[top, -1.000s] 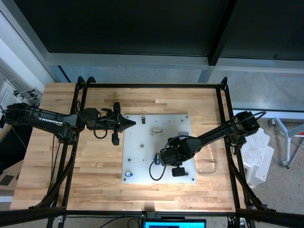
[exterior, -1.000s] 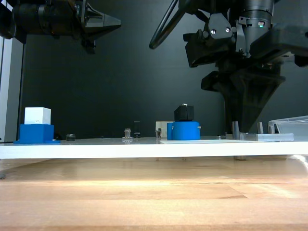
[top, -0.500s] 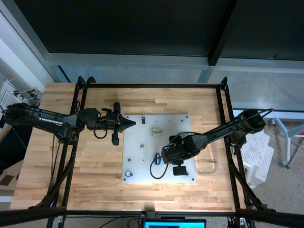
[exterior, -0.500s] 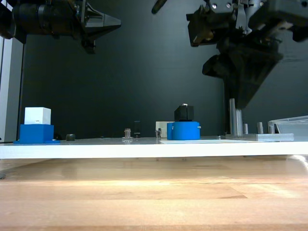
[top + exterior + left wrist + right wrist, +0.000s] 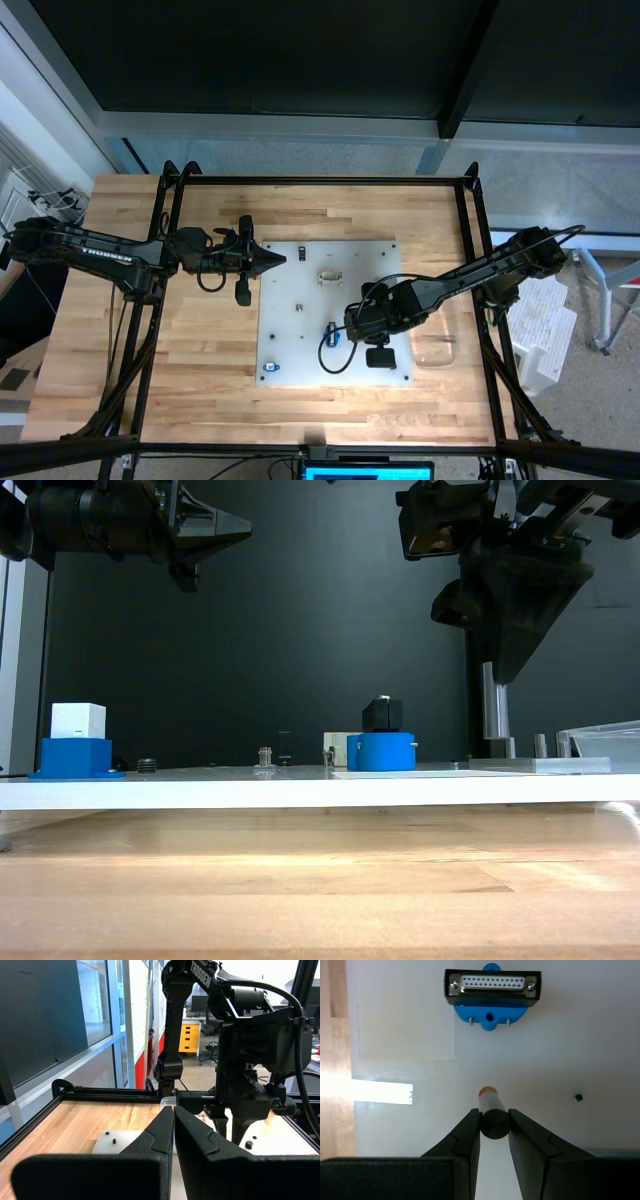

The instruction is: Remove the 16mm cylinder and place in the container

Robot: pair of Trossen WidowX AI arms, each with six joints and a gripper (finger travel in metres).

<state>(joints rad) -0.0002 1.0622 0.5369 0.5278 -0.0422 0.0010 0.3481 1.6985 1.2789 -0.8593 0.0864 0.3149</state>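
In the low view the 16mm cylinder (image 5: pixel 493 702), a smooth silver-grey pin, hangs upright just above the white board (image 5: pixel 250 786). My right gripper (image 5: pixel 498 675) is shut on its upper end. The right wrist view looks down the cylinder (image 5: pixel 493 1121), squeezed between both fingers (image 5: pixel 465 1132) with the board beneath it. From above, the right gripper (image 5: pixel 373 320) covers the cylinder. The container (image 5: pixel 441 338), a clear low tray, lies on the table right of the board and shows at the edge of the low view (image 5: pixel 606 737). My left gripper (image 5: pixel 277 259) is shut, held high at the board's far left edge.
A grey block (image 5: pixel 545 765) with thin metal pegs (image 5: pixel 540 745) sits on the board below the right gripper. A blue mount with a black connector (image 5: pixel 491 995) and a blue round holder (image 5: pixel 386 751) stand nearby. A white cube on a blue base (image 5: pixel 77 742) stands at the board's left.
My right gripper has risen, lifting the cylinder out of the grey block, and it has drifted slightly toward the container. The left arm has stayed still.
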